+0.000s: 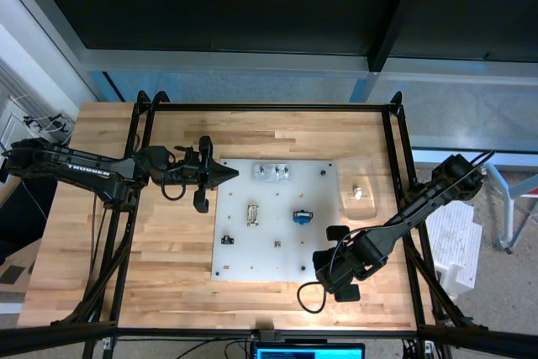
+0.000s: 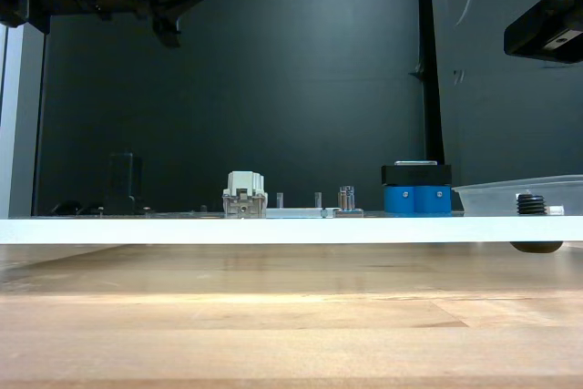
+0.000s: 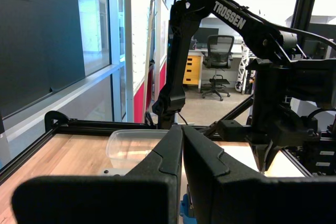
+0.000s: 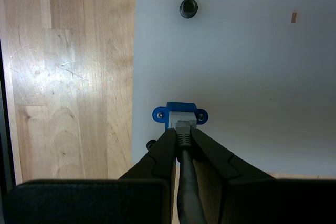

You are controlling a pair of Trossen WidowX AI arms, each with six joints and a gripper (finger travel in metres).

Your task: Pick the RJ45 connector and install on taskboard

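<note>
Right end effector [image 4: 182, 131] pinched the RJ45 connector [image 4: 185, 122] at the blue socket [image 4: 160, 114] at five o'clock on the taskboard [image 4: 252, 77], seating apparently unfinished; left end effector [image 1: 232, 172] hung closed at ten o'clock.

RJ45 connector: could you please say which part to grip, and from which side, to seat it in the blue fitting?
Probably its dark boot, behind the whitish tip, from above along its length, as the right gripper, shut on the RJ45 connector, does, leaving that tip free to enter the blue fitting below it on the taskboard. The left gripper hangs shut above its far left corner.
</note>
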